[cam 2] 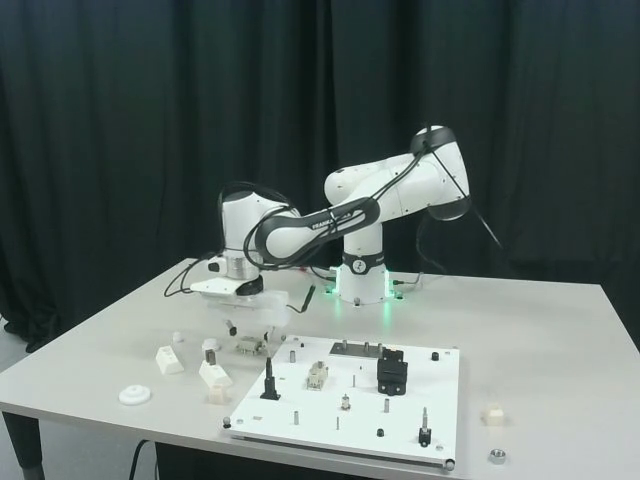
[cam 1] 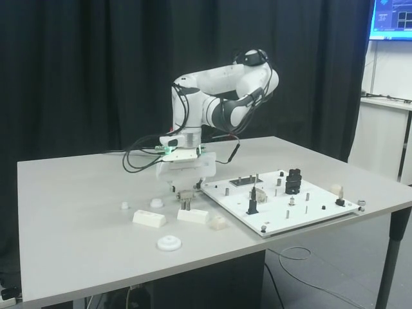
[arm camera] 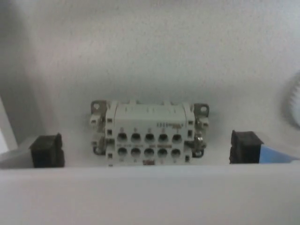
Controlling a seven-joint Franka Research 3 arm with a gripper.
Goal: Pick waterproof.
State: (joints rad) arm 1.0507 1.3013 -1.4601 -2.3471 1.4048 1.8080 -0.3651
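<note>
Grey table (cam 1: 77,212) fills the scene under black curtains. Over it the gripper (arm camera: 146,149) hangs with fingers (arm camera: 47,151) spread wide apart, gripping nothing. Directly below, centred between them, the connector (arm camera: 149,135) lies flat on the table, untouched.

Bare table (arm camera: 154,56) all around connector (arm camera: 149,135).

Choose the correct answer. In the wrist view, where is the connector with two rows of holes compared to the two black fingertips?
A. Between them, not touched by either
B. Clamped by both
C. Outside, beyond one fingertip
A: the connector lies between the open gripper's black fingertips, with grey table visible on both sides.
</note>
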